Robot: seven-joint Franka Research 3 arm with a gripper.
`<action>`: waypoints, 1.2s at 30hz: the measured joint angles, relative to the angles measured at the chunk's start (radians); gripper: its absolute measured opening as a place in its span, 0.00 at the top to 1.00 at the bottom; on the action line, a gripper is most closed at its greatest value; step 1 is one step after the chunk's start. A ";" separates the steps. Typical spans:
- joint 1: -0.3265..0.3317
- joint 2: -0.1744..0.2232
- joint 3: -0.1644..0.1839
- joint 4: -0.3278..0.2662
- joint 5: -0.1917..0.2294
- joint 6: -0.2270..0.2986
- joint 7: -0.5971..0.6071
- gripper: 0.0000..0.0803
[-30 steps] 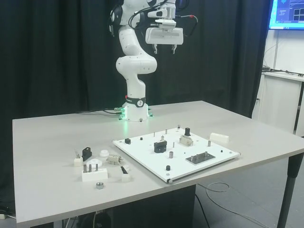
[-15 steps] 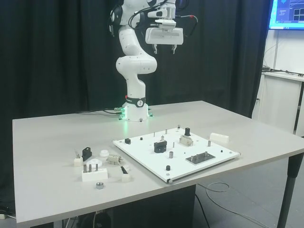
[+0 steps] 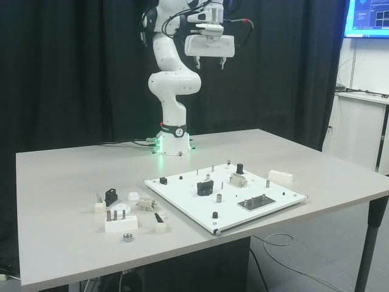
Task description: Pick USB.
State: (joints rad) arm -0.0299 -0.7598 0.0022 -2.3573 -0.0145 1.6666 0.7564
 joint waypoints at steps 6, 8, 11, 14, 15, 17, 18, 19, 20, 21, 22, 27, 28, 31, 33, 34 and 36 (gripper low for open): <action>-0.022 0.031 -0.007 -0.001 -0.012 0.059 -0.019 0.00; -0.029 0.044 -0.011 -0.001 -0.016 0.081 -0.027 0.00; -0.041 0.065 -0.018 -0.001 -0.020 0.112 -0.038 0.00; -0.056 0.085 -0.025 -0.001 -0.026 0.145 -0.039 0.00; -0.060 0.091 -0.028 -0.001 -0.027 0.155 -0.038 0.00; -0.072 0.105 -0.033 0.000 -0.029 0.177 -0.038 0.00; -0.077 0.111 -0.036 0.000 -0.029 0.187 -0.038 0.00; -0.084 0.117 -0.038 0.001 -0.029 0.198 -0.038 0.00; -0.090 0.123 -0.040 0.001 -0.029 0.208 -0.038 0.00; -0.096 0.130 -0.042 0.002 -0.029 0.218 -0.038 0.00; -0.102 0.136 -0.043 0.002 -0.029 0.230 -0.038 0.00; -0.125 0.172 -0.058 0.007 -0.027 0.280 -0.037 0.00; -0.128 0.179 -0.062 0.008 -0.026 0.291 -0.035 0.00; -0.136 0.202 -0.076 0.013 -0.021 0.320 -0.023 0.00; -0.138 0.218 -0.087 0.016 -0.017 0.339 -0.015 0.00; -0.138 0.226 -0.092 0.018 -0.016 0.348 -0.012 0.00; -0.139 0.242 -0.104 0.023 -0.011 0.365 -0.008 0.00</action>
